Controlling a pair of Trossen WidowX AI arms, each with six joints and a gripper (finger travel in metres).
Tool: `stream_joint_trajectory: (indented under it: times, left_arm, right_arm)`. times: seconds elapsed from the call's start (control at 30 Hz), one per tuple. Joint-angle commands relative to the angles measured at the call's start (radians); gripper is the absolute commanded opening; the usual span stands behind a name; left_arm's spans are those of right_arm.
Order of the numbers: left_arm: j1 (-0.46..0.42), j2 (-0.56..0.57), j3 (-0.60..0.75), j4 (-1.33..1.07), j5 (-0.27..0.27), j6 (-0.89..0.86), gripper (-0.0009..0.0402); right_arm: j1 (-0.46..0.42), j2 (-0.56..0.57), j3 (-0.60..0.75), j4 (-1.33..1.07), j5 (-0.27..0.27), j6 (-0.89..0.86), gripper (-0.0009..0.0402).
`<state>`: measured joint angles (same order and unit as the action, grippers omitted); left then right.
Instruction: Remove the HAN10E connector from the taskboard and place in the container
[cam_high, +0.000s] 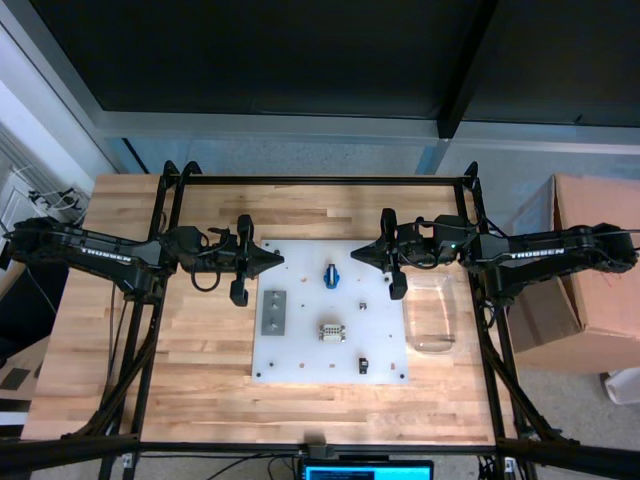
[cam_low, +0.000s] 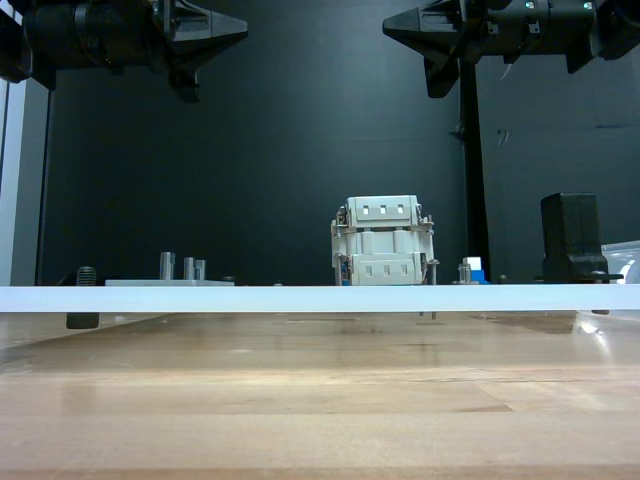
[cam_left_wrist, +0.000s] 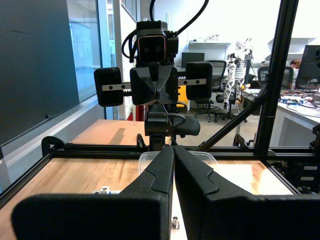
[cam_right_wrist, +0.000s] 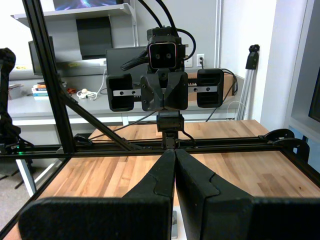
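The grey HAN10E connector (cam_high: 333, 331) (cam_low: 383, 243) sits upright in its seat near the middle of the white taskboard (cam_high: 300, 370); no gripper touches it. My left gripper (cam_high: 276, 259) (cam_low: 238, 30) (cam_left_wrist: 173, 148) hovers high over the board's far left corner, fingers shut together with nothing between them. Facing it, my right gripper (cam_high: 357, 252) (cam_low: 392, 24) (cam_right_wrist: 175, 150) hangs over the board's far right part, also shut and holding nothing. The clear container (cam_high: 432, 315) stands just right of the board, below the right arm.
On the board stand a grey metal block with pegs (cam_high: 273, 311) (cam_low: 170, 277), a blue part (cam_high: 332, 274) and a small black part (cam_high: 364, 364) (cam_low: 572, 238). A black frame (cam_high: 160, 300) rings the table. A cardboard box (cam_high: 592, 270) stands off the right edge.
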<state>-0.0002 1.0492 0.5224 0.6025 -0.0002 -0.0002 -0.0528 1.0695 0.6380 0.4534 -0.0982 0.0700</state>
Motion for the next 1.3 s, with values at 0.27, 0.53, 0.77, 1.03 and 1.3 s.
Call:
stream_joint_trajectory:
  times: [0.27, 0.53, 0.77, 1.03, 1.3]
  left_arm:
    - [0.0, 0.0, 0.0, 0.0, 0.0, 0.0, 0.0]
    - [0.0, 0.0, 0.0, 0.0, 0.0, 0.0, 0.0]
    - [0.0, 0.0, 0.0, 0.0, 0.0, 0.0, 0.0]
    - [0.0, 0.0, 0.0, 0.0, 0.0, 0.0, 0.0]
    - [0.0, 0.0, 0.0, 0.0, 0.0, 0.0, 0.0]
  right_arm:
    - [0.001, 0.004, 0.0, 0.067, 0.026, -0.026, 0.0]
    - [0.007, 0.004, 0.03, 0.011, -0.004, 0.013, 0.0]
    - [0.066, 0.017, 0.191, -0.362, 0.013, 0.027, 0.0]
    - [0.174, 0.152, 0.479, -0.829, 0.085, 0.038, 0.0]
    - [0.217, 0.346, 0.777, -1.246, 0.084, 0.057, 0.0]
